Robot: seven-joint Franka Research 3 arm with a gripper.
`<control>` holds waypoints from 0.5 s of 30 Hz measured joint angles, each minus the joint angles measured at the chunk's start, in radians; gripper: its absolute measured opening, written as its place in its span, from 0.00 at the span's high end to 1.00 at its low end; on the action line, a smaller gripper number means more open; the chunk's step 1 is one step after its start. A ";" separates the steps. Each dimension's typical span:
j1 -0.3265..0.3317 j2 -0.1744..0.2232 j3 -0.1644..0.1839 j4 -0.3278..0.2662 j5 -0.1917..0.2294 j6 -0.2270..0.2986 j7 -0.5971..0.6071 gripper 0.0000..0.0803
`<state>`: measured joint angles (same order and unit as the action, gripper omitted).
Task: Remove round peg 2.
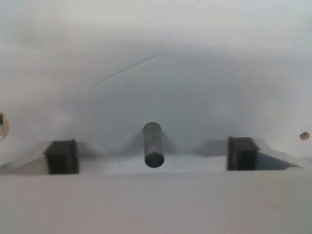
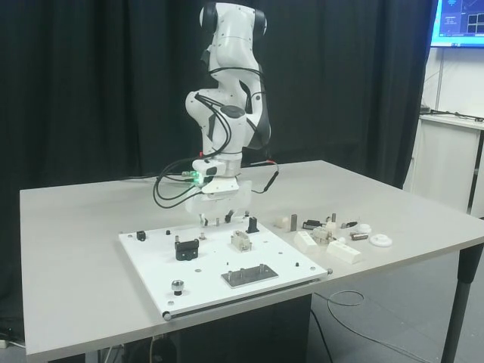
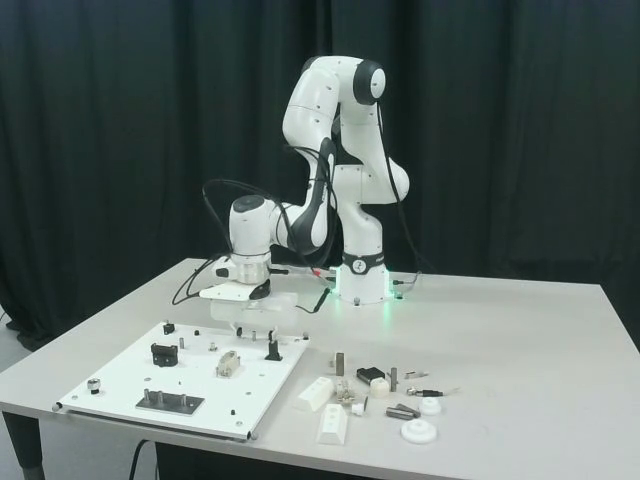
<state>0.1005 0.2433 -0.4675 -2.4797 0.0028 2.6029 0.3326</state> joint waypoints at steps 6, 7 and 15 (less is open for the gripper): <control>0.000 0.006 -0.004 0.001 0.005 0.000 0.000 0.13; 0.000 0.007 -0.004 0.001 0.005 0.000 0.000 0.35; 0.000 0.010 -0.005 0.004 0.017 0.000 0.000 0.35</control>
<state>0.1005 0.2531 -0.4723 -2.4757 0.0201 2.6030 0.3326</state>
